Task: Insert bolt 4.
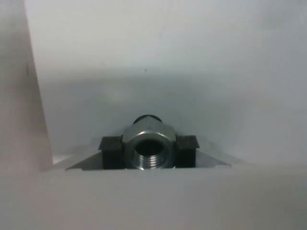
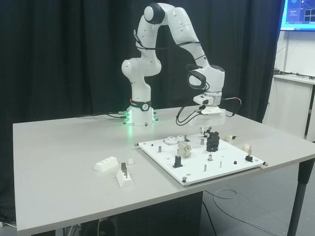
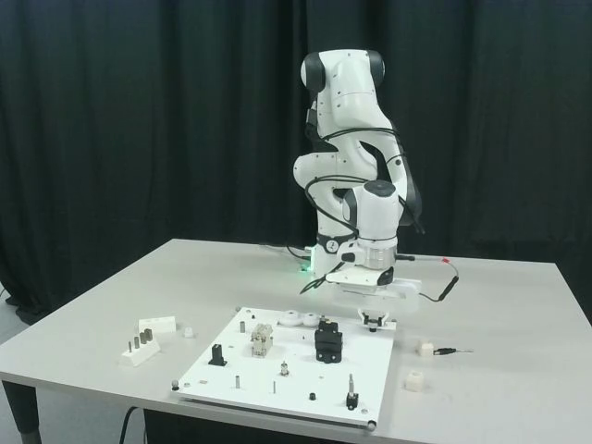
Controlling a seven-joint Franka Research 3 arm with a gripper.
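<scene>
Gripping bolt 4 (image 1: 148, 146) between black pads, tool (image 1: 148, 149) clenched, long axis vertical, threaded bore upward

The bolts in the white holder (image 2: 124, 176) are too small to tell apart.

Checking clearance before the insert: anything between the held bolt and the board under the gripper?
Nothing visible. In the wrist view the gripper is shut on the bolt, with only bare white surface beyond it. In the room views it hangs just above the far edge of the white board; the target hole cannot be made out.
</scene>
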